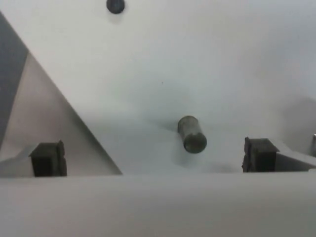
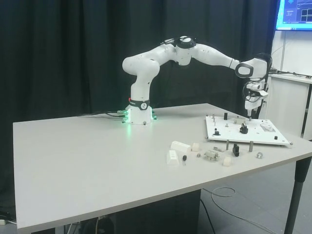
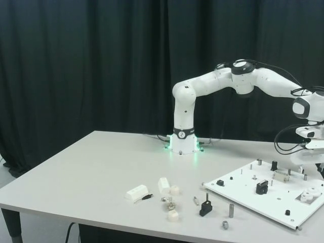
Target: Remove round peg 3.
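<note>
Black pads tip the two fingers of the gripper (image 1: 153, 158), which stand wide apart in the wrist view with nothing clasped between them. In the gap between them, though nearer one finger, a grey round peg (image 1: 191, 134) stands upright on the white board (image 1: 212, 64); neither finger touches it. A small dark hole (image 1: 115, 6) shows farther off on the same board, and the board's edge cuts slantwise across the grey table (image 1: 11, 74).

From the first room view, the gripper (image 2: 249, 110) hangs over the far side of the board (image 2: 246, 134), close above it. The white arm (image 2: 195, 53) reaches out from its base (image 2: 138, 114), which glows green at the foot, bolted near the far edge of the table (image 2: 87, 156).

Several black and grey pieces stand on the board. On the table just before it lie loose white blocks (image 2: 179, 145), small metal parts and a black piece (image 2: 236, 150).

A black curtain (image 2: 63, 53) hangs behind. A screen (image 2: 295, 14) shows at the upper corner; its writing is too small to read. No other label can be made out.
</note>
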Robot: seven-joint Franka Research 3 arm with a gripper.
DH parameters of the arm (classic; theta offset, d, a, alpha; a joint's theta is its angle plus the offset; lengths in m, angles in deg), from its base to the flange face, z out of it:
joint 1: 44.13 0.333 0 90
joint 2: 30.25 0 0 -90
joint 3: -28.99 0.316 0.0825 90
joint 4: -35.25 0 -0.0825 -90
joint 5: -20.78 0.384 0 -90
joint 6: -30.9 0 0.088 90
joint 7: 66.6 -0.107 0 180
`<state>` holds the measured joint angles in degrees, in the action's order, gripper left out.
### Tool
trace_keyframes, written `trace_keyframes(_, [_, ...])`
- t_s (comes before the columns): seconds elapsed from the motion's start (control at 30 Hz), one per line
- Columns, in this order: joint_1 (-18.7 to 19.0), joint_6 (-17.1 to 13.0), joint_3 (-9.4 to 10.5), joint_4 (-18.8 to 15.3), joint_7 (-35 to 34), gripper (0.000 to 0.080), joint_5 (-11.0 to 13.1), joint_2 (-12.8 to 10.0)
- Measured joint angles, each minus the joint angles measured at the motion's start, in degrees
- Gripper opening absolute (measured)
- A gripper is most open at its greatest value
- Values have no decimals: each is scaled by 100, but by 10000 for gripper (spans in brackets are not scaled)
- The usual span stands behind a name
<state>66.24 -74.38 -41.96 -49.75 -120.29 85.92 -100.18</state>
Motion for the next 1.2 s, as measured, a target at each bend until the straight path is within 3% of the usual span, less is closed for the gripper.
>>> trace_keyframes(0.4, [-8, -138, 24, -238, -90, 800, 263, 8])
trace_keyframes(1.2, [-47, -157, 23, -507, -268, 800, 347, 54])
